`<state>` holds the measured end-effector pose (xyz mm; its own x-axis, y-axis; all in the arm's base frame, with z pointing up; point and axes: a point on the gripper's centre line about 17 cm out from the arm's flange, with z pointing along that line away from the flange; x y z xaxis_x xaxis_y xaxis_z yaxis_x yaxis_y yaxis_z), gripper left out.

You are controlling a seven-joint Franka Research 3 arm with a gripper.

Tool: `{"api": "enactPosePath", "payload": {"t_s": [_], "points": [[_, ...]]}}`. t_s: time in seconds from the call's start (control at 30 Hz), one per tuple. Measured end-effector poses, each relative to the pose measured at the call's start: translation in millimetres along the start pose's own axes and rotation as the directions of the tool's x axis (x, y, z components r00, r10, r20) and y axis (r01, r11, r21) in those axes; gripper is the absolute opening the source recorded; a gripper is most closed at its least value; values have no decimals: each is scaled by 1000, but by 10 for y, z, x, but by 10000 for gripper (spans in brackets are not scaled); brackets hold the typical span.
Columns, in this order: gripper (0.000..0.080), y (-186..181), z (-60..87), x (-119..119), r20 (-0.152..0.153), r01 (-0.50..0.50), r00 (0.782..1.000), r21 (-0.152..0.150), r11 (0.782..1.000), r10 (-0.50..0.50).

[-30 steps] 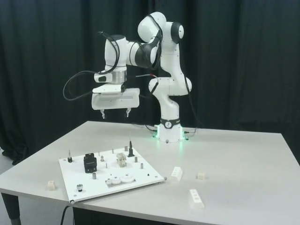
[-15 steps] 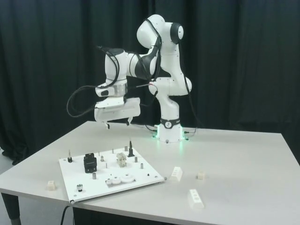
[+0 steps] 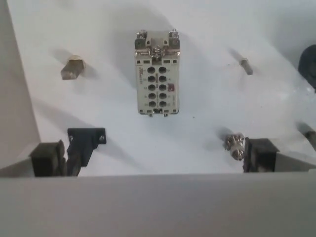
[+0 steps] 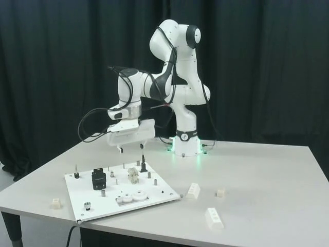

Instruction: Remove waterproof.

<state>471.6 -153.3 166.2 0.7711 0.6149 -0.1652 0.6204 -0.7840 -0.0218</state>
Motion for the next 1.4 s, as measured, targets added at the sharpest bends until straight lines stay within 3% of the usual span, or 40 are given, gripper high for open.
{"api": "enactPosePath", "payload": {"t_s": [0.57,1.03,1.4], "points": [[800,50,376,28,-27,15,999,-40,999,-16],[800,159,708,81,-26,12,1000,-67,998,-13],[800,120,926,94,-22,27,999,-42,999,-28]]}}
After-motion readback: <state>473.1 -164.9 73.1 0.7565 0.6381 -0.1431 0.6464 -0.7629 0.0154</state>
